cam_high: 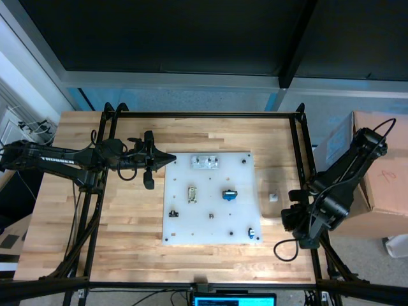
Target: Pick the RJ45 connector and install on the taskboard
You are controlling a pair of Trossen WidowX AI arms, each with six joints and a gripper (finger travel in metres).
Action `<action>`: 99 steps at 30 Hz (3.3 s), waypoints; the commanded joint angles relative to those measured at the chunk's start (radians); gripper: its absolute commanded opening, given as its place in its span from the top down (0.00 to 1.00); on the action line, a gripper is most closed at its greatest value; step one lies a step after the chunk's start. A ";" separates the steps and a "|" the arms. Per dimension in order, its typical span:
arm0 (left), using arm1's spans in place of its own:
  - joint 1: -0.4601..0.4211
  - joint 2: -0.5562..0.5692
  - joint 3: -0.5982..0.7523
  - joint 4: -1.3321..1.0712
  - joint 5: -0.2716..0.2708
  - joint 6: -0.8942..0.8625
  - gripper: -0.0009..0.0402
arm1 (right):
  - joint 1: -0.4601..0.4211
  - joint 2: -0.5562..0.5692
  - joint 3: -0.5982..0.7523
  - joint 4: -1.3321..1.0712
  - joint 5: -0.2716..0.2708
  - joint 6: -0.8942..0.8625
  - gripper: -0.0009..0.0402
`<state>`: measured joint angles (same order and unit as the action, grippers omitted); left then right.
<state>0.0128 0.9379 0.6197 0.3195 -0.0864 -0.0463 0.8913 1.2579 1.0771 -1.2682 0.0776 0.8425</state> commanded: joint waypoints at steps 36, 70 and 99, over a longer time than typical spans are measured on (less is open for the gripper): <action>0.000 0.000 0.000 0.000 0.000 0.000 0.98 | 0.018 0.206 -0.085 0.259 0.031 0.022 0.43; 0.000 0.000 0.000 0.000 0.000 0.000 0.98 | 0.017 0.206 -0.244 0.476 0.062 0.039 0.76; 0.000 0.000 0.000 0.000 0.000 0.000 0.98 | 0.011 0.146 -0.235 0.456 0.023 0.032 0.98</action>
<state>0.0128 0.9379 0.6197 0.3199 -0.0864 -0.0463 0.9039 1.4269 0.8394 -0.8021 0.1078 0.8753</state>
